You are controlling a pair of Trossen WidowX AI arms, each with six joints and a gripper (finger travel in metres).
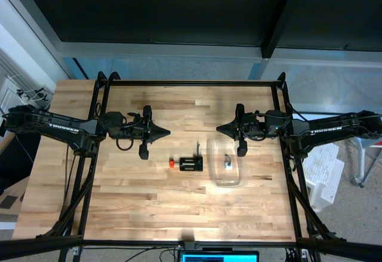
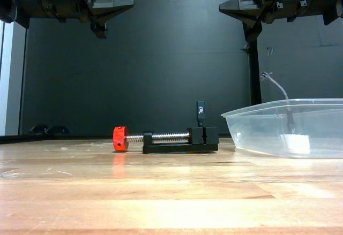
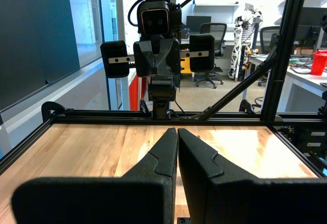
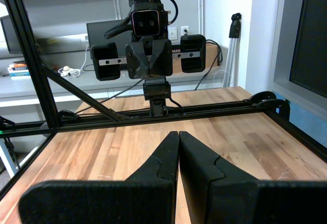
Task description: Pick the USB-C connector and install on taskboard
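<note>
The USB-C connector lies inside the clear plastic tray, just at 12 o'clock of a tiny whitish square piece. In the high view it sits at about 5 o'clock from the right gripper, close under it. The left gripper is well apart, with the connector at its 4 o'clock, so the right arm is the nearer. Both grippers hang high over the table with fingers pressed together, holding nothing. The connector's long axis is too small to read. The taskboard lies at 9 o'clock of the tray, with its orange-red knob at its own 9 o'clock end.
</note>
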